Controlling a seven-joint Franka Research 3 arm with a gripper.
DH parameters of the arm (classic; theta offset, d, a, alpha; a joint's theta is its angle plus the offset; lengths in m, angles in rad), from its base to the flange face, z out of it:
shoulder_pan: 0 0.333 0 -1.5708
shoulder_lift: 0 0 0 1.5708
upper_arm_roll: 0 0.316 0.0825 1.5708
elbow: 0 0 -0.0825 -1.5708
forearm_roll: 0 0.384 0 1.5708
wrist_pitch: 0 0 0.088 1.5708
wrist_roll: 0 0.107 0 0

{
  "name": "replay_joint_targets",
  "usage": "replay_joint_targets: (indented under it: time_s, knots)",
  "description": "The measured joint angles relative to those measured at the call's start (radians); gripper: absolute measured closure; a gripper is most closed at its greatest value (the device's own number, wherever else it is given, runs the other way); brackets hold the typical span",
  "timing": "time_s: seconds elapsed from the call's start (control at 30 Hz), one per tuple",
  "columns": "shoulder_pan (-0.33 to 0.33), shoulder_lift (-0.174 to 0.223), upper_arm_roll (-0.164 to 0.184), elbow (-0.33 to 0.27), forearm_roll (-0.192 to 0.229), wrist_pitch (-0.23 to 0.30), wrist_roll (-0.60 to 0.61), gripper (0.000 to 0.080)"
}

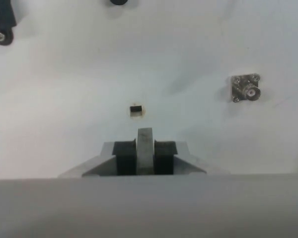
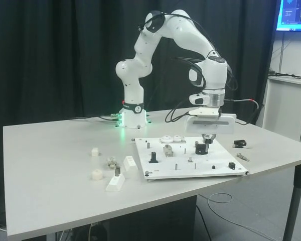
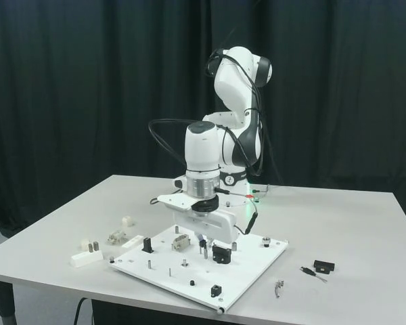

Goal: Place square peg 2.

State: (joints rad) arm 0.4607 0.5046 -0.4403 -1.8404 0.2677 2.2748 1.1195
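White board [image 1: 64,99] on grey surface: we've got pincer [image 1: 144,159] clamped on upright peg [image 1: 144,148], square hole [image 1: 136,109] just ahead, w/ axis vertical.

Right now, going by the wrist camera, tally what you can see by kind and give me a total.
Peg, held in the gripper: 1
Square hole: 1
Metal connector: 1
Black parts, cut off at the picture's edge: 2
Total: 5

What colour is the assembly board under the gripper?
White; the board shows best in the second room view.
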Motion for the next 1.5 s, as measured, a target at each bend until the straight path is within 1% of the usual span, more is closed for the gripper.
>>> replay_joint_targets:
  time_s: [0.8, 1.0, 1.17, 1.33, 1.5]
  knots:
    - [-0.001, 0.0, 0.0, 0.0, -0.001, 0.003, 0.0, 0.0731]
    - [0.001, 0.0, 0.006, 0.001, -0.001, 0.005, 0.0, 0.0731]
    - [0.004, 0.0, 0.024, 0.006, -0.001, 0.011, 0.0, 0.0731]
    - [0.009, 0.0, 0.056, 0.014, -0.001, 0.014, -0.002, 0.0731]
    - [0.028, 0.0, 0.085, 0.016, 0.0, 0.016, -0.002, 0.0731]
